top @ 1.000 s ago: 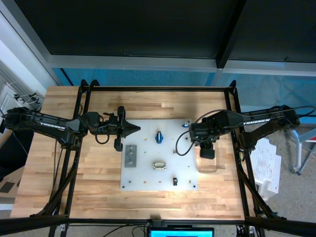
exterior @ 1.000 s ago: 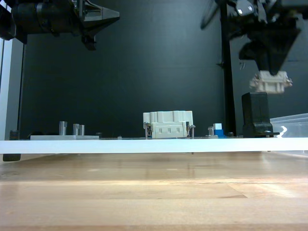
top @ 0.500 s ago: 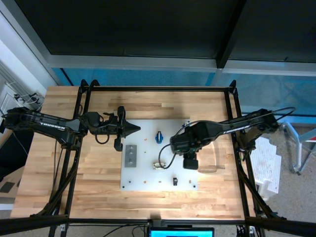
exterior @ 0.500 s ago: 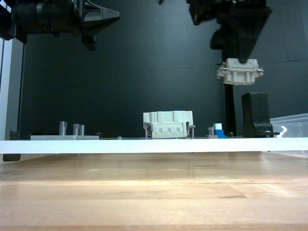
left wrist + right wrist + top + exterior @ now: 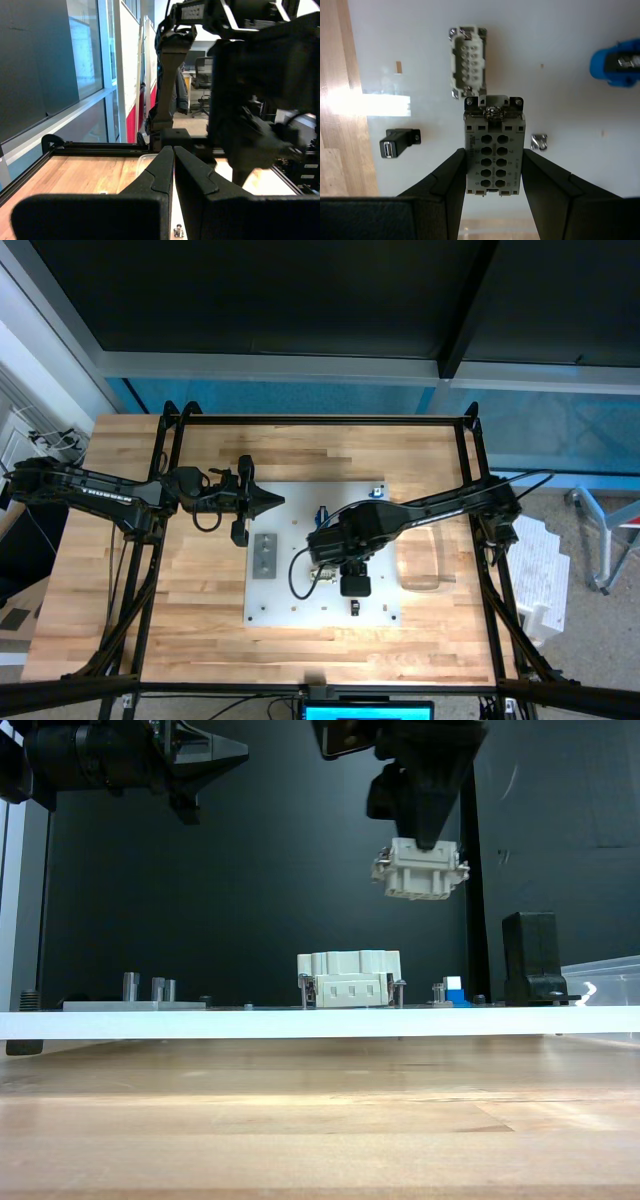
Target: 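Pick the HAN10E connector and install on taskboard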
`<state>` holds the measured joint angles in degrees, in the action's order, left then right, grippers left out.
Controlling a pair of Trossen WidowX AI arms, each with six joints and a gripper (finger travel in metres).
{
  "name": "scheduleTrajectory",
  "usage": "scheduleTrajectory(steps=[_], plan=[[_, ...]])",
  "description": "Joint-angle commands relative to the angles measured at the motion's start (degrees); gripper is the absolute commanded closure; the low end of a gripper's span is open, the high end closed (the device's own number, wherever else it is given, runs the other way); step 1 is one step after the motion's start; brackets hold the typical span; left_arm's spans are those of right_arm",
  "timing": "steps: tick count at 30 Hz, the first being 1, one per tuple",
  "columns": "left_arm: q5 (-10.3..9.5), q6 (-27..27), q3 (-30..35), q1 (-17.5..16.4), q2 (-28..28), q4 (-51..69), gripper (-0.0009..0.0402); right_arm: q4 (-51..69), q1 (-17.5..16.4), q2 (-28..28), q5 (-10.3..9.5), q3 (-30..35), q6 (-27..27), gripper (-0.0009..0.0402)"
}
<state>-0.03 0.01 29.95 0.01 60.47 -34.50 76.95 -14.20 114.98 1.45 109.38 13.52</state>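
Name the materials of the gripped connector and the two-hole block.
HAN10E connector, in the right gripper above the taskboard: probably moulded plastic, matte pale grey. Grey block: likely metal, dull sheen. Left gripper, shut, hangs over the board's far-left corner.

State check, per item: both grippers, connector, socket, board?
left gripper: shut, empty, raised near the taskboard left edge.
right gripper: shut on HAN10E connector, above the taskboard.
HAN10E connector: held in the air, not yet mated.
beige socket: empty, mounted on the taskboard.
taskboard: flat on table.
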Motion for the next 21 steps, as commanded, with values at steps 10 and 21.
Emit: scheduleTrajectory(steps=[10, 21], plan=[[0.02, 0.0, 0.0, 0.0, 0.0, 0.0, 0.0392, 7.0, -0.1, 11.9, -0.96, 16.5, -0.8, 0.0336], [0.02, 0.0, 0.0, 0.0, 0.0, 0.0, 0.0392, 8.0, 0.0, 17.8, -1.44, 22.1, -1.2, 0.0336]])
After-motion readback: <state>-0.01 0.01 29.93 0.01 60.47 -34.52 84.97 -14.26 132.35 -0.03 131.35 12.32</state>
